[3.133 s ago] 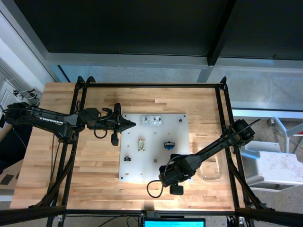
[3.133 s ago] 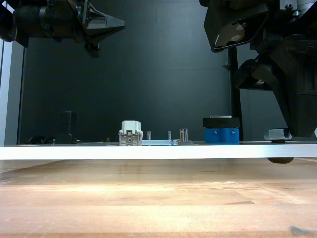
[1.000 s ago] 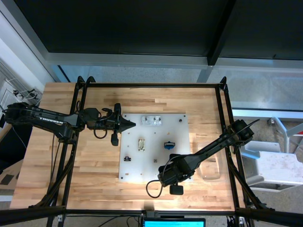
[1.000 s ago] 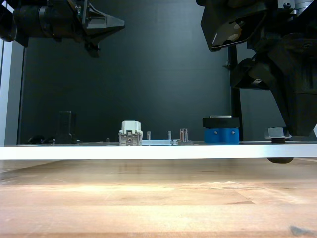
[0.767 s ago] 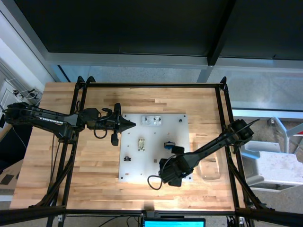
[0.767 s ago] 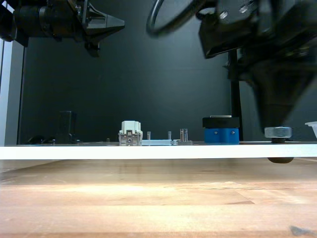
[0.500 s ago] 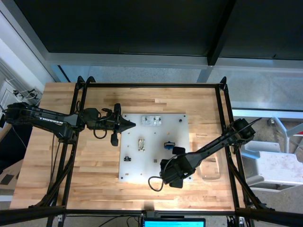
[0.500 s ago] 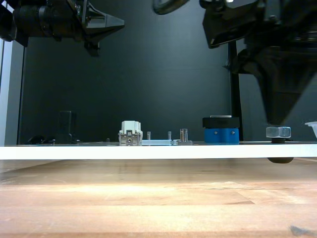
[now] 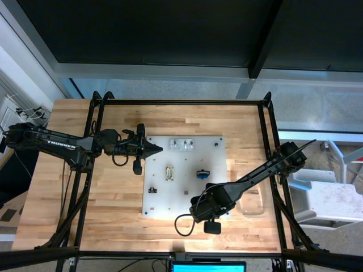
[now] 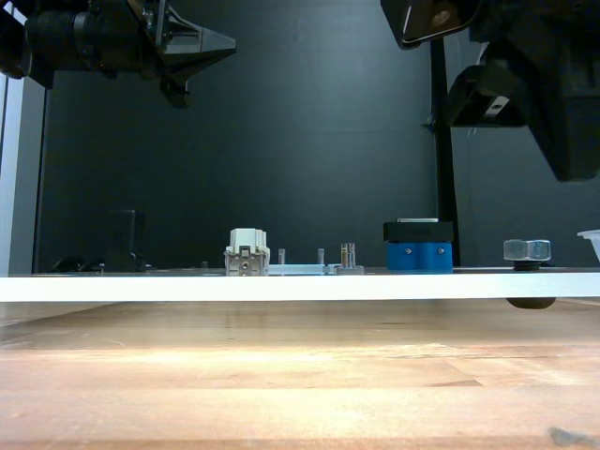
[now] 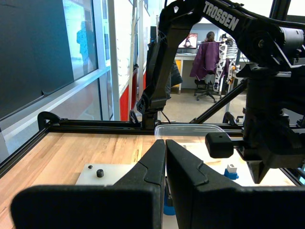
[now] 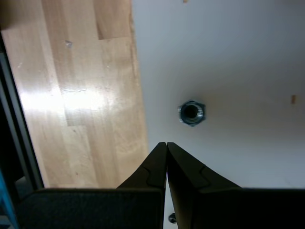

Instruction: Unfasten the M12 fastener and place in the container

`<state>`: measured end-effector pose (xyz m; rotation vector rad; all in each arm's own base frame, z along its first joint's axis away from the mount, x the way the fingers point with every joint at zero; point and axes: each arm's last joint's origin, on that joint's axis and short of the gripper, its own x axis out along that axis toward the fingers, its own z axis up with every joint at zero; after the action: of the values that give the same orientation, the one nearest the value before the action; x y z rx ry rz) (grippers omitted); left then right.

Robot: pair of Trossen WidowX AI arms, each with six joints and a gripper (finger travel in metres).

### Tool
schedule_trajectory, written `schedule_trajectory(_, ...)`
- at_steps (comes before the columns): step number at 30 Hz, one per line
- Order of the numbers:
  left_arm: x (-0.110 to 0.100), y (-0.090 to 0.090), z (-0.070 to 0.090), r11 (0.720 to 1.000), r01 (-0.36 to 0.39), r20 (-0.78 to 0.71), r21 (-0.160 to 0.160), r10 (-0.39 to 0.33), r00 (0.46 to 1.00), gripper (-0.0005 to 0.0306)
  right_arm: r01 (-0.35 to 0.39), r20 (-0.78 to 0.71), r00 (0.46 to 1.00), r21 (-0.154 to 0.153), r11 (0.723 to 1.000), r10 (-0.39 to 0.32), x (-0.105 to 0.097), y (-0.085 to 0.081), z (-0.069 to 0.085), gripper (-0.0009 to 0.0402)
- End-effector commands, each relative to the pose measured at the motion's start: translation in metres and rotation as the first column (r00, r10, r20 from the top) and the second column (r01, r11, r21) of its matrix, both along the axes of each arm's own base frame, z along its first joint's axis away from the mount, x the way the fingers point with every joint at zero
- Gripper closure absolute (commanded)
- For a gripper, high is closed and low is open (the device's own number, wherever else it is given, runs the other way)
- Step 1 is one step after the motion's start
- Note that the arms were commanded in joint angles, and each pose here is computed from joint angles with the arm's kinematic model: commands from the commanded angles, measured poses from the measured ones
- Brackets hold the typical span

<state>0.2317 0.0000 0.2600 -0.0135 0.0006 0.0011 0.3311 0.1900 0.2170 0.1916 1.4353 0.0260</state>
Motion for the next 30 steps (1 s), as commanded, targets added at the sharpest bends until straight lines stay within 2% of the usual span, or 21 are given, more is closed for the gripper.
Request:
schedule_trajectory(1, 0.0, 0.0, 0.0, 1.0, 0.0, 0.0, 0.0, 0.0, 1.0, 0.03, 0.146, 0.007, 0.989, -0.018, 0.989, -0.146, 0.001, -0.001, -0.001, 0.0393)
schedule_trajectory(2, 0.0, 0.0, 0.0, 1.0, 0.0, 0.0, 0.0, 0.0, 1.0, 0.03, 0.227, 0.013, 0.974, -0.021, 0.974, -0.227, 0.002, -0.002, -0.001, 0.0393)
schedule_trajectory(3, 0.0, 0.0, 0.0, 1.0, 0.0, 0.0, 0.0, 0.0, 1.0, 0.03, 0.298, 0.011, 0.955, -0.012, 0.954, -0.298, 0.002, -0.002, -0.001, 0.0393)
schedule_trajectory(6, 0.0, 0.0, 0.0, 1.0, 0.0, 0.0, 0.0, 0.0, 1.0, 0.03, 0.444, -0.008, 0.896, 0.013, 0.896, -0.443, 0.002, -0.001, -0.001, 0.0391)
schedule_trajectory(9, 0.0, 0.0, 0.0, 1.0, 0.0, 0.0, 0.0, 0.0, 1.0, 0.03, 0.475, -0.007, 0.88, 0.028, 0.879, -0.475, 0.003, -0.001, 0.0, 0.0369)
schedule_trajectory(12, 0.0, 0.0, 0.0, 1.0, 0.0, 0.0, 0.0, 0.0, 1.0, 0.03, 0.508, -0.011, 0.861, 0.036, 0.86, -0.508, 0.004, -0.001, 0.001, 0.0324)
schedule_trajectory(15, 0.0, 0.0, 0.0, 1.0, 0.0, 0.0, 0.0, 0.0, 1.0, 0.03, 0.571, 0.001, 0.821, 0.022, 0.821, -0.571, 0.004, -0.002, 0.004, 0.027)
schedule_trajectory(18, 0.0, 0.0, 0.0, 1.0, 0.0, 0.0, 0.0, 0.0, 1.0, 0.03, 0.623, -0.006, 0.782, 0.025, 0.782, -0.623, 0.005, -0.005, 0.003, 0.0219)
schedule_trajectory(20, 0.0, 0.0, 0.0, 1.0, 0.0, 0.0, 0.0, 0.0, 1.0, 0.03, 0.642, -0.017, 0.766, 0.013, 0.766, -0.642, 0.009, -0.005, -0.004, 0.019)
schedule_trajectory(25, 0.0, 0.0, 0.0, 1.0, 0.0, 0.0, 0.0, 0.0, 1.0, 0.03, 0.647, -0.039, 0.762, -0.001, 0.762, -0.647, 0.015, -0.002, -0.021, 0.0146)
schedule_trajectory(30, 0.0, 0.0, 0.0, 1.0, 0.0, 0.0, 0.0, 0.0, 1.0, 0.03, 0.646, -0.069, 0.761, -0.02, 0.763, -0.646, 0.018, 0.0, -0.033, 0.0143)
